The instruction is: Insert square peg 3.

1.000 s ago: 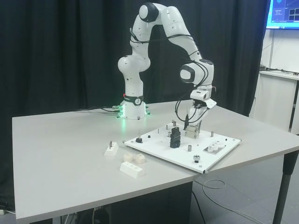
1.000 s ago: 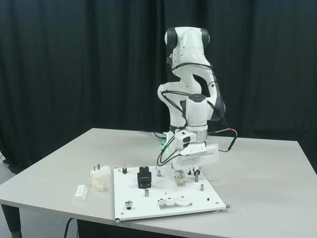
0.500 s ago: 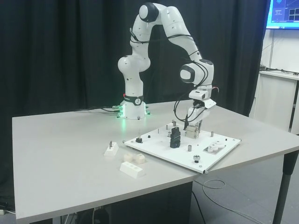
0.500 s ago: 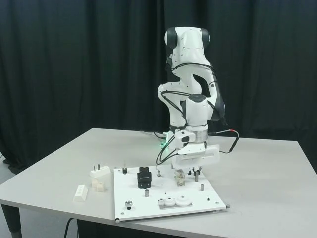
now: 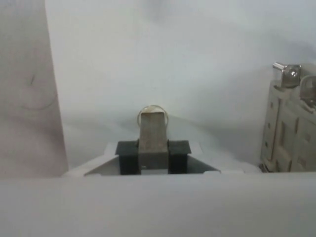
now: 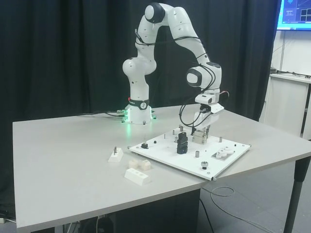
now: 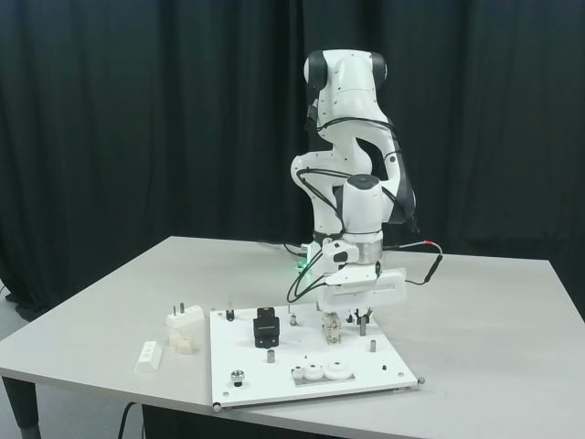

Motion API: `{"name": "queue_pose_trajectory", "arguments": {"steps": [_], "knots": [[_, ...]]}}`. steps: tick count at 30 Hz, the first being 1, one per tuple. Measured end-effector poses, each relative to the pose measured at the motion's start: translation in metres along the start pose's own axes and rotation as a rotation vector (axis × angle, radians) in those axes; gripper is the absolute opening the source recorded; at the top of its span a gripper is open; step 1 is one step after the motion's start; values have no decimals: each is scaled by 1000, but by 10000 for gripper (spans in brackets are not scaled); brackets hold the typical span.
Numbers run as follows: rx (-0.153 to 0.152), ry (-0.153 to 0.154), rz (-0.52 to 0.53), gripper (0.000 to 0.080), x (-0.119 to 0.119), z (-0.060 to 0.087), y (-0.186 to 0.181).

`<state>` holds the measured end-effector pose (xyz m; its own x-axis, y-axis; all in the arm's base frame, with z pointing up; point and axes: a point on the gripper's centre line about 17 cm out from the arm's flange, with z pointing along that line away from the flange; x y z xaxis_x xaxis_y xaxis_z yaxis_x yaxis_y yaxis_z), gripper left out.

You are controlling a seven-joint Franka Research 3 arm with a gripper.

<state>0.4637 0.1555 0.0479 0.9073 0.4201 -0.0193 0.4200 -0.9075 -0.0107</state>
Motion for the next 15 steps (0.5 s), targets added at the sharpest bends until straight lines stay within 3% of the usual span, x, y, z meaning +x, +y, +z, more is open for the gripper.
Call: {"name": "queue_pose_trajectory", "arguments": {"steps": [15], "knots": [[-3,3,-26,114,0,2,0]]}}
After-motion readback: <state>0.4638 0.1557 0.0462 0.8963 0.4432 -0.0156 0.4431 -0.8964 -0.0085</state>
